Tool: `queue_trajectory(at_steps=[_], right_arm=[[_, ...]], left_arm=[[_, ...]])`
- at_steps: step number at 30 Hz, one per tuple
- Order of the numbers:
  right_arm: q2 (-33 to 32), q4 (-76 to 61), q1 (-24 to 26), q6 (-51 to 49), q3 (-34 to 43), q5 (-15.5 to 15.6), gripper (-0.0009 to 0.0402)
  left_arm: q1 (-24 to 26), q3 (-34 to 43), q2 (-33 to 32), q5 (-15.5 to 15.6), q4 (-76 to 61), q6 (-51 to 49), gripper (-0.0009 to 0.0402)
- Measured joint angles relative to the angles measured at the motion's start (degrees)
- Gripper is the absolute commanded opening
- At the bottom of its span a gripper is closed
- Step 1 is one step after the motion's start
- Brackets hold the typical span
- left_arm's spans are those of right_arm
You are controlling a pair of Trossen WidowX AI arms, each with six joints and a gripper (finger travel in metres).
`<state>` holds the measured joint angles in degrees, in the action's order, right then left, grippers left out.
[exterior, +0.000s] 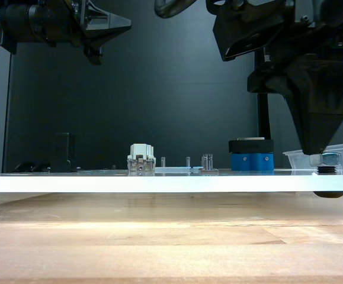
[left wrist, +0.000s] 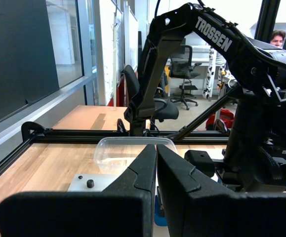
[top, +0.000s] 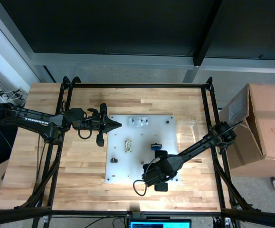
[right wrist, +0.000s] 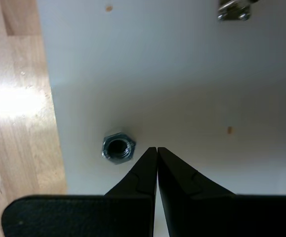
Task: Pick the M12 nut and place it on its threads and fasten
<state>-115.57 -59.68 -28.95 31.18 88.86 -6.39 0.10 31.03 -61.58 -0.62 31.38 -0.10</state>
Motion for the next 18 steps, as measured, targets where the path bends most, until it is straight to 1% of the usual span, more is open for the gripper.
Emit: queue_trajectory(at_steps=[1,2,3,4,5,6,7,8,10,11,14,16,18], right_arm=[[-0.02,0.33,-0.02,0.00,-0.22,0.33,0.0000],[-0.04,0.61,-0.04,-0.02,-0.39,1.68,0.0000],[-0.04,0.74,0.00,-0.15,-0.50,3.67,0.0000],[-0.04,0.61,0.04,-0.55,-0.57,6.58,0.0000],[-0.04,0.72,0.15,-1.38,-0.61,10.29,0.0000],[-0.04,1.03,0.17,-2.21,-0.61,12.98,0.0000],[-0.04,0.90,0.11,-2.67,-0.61,14.91,0.0000],[-0.02,0.55,0.04,-2.93,-0.61,15.50,0.0000],[0.26,-0.04,-0.11,-3.02,-0.61,14.88,0.0000],[0.44,-0.33,-0.09,-3.06,-0.61,13.64,0.0000],[0.66,-0.57,0.04,-2.49,-0.61,8.39,0.0000],[0.66,-0.74,0.02,-1.46,-0.61,4.13,0.0000],[0.72,-0.74,-0.04,-0.31,-0.61,1.25,0.0000]], left_arm=[[0.00,0.00,0.00,0.00,-0.02,0.00,0.0000],[0.00,0.00,0.00,0.00,-0.02,-0.02,0.0000],[0.00,0.00,0.00,0.00,-0.02,-0.02,0.0000],[-0.02,0.00,0.00,0.02,0.00,-0.02,0.0000],[0.00,-0.02,0.00,0.02,-0.02,-0.02,0.0000],[0.00,0.00,0.00,0.00,0.00,-0.02,0.0000],[0.00,-0.02,0.00,0.02,-0.02,-0.02,0.0000],[0.00,0.00,0.00,0.00,-0.02,-0.02,0.0000],[0.00,0.00,0.00,0.00,0.00,0.00,0.0000],[0.00,0.00,0.00,0.02,0.00,0.00,0.0000],[0.00,-0.02,0.00,0.00,-0.02,0.00,0.0000],[0.00,0.00,0.00,0.00,-0.02,-0.02,0.0000],[0.00,0.00,0.00,0.00,-0.02,0.00,0.0000]])
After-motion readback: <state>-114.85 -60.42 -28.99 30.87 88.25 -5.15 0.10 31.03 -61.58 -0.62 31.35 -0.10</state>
